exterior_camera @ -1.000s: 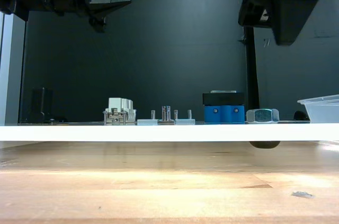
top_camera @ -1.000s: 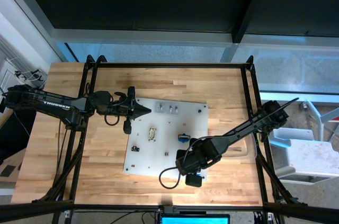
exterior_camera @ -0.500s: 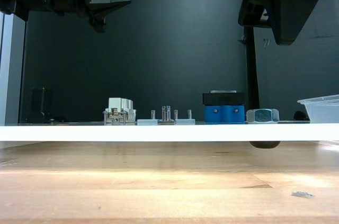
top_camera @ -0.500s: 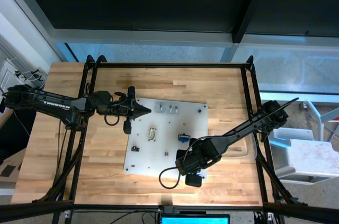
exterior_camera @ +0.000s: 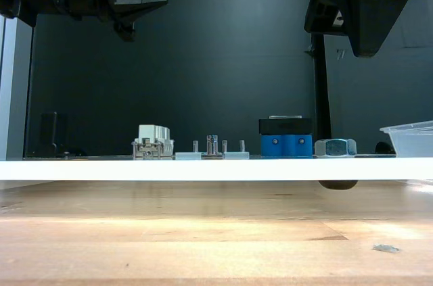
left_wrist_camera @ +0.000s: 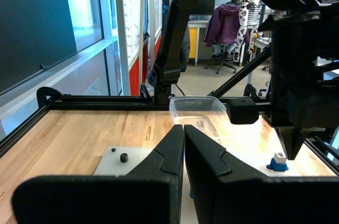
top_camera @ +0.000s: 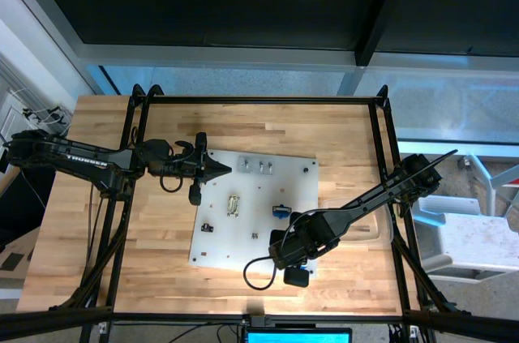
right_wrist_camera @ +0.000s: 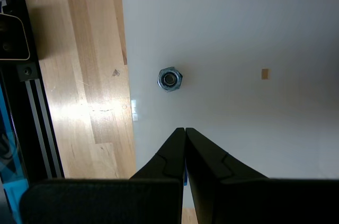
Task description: Pick the M12 fastener and fasten on the M12 threads
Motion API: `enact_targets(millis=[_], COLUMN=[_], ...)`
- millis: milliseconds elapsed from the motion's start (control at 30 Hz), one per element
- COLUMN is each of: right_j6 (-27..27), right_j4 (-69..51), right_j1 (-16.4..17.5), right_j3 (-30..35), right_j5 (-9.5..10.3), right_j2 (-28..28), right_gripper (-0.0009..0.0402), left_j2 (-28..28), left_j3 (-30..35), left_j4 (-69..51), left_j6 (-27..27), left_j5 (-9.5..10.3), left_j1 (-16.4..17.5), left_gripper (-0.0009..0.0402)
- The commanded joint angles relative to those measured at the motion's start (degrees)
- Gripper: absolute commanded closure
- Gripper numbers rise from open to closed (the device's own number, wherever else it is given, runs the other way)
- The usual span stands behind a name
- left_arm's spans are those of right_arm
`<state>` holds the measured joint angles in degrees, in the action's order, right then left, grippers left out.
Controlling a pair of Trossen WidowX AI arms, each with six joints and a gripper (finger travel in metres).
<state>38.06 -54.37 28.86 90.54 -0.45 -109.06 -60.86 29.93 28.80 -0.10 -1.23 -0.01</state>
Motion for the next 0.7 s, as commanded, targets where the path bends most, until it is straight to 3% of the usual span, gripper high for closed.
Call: enact_targets(millis=[33,700], right_j6=[0.0,0.0], right_j4=[0.5,0.9], right_j1=[0.0,0.0], right_j3=[0.0,0.0], right_j5=[-0.04,-0.04], right_j2=[0.0,0.0], right_gripper=[0.0393,0.0393], left_j2=[0.0,0.0], left_j3=[0.0,0.0], left_j4=[0.0,0.0], left_j6=[0.0,0.0], left_j5=[-0.02,-0.02], left_j1=[0.0,0.0], left_gripper=[0.0393,0.0393])
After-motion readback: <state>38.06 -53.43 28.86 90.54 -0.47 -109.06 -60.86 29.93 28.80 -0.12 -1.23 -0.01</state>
